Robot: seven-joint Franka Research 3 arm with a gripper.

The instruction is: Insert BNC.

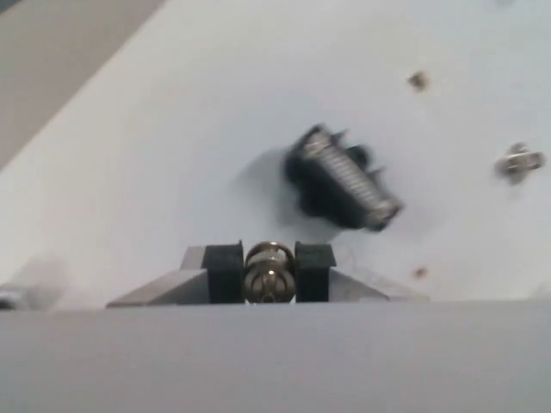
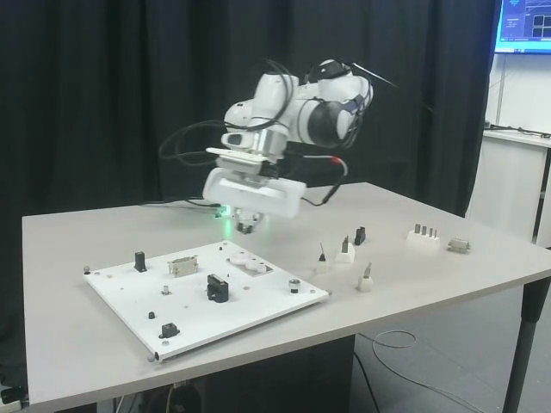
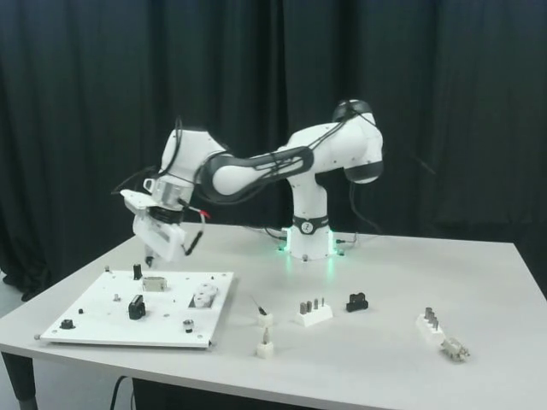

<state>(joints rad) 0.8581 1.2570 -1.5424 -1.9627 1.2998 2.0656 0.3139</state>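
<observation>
The tool (image 1: 269,272) pinched the BNC connector (image 1: 269,274) between its two black pads, the metal plug seen end-on in the wrist view and held in the air above the white board (image 2: 250,311). Below it on the board lay a black multi-pin connector (image 1: 342,178), with a small metal fitting (image 1: 518,161) further off. By these pictures the pick was done and the insertion was left: the plug hung clear of the board, touching nothing, and would have to be brought over its socket and lowered. Which fitting was the matching socket could not be told. Only the wrist view showed the grip itself; in both room views the tool's tip was too small to judge. The first room view showed what the wrist view did not: the white arm (image 2: 297,112) bent over the far side of the board, and loose parts on the grey table (image 2: 77,344) beside it. The second room view alone showed the arm's base (image 3: 309,239), bolted well behind the board, before the black curtain (image 3: 85,102)
</observation>
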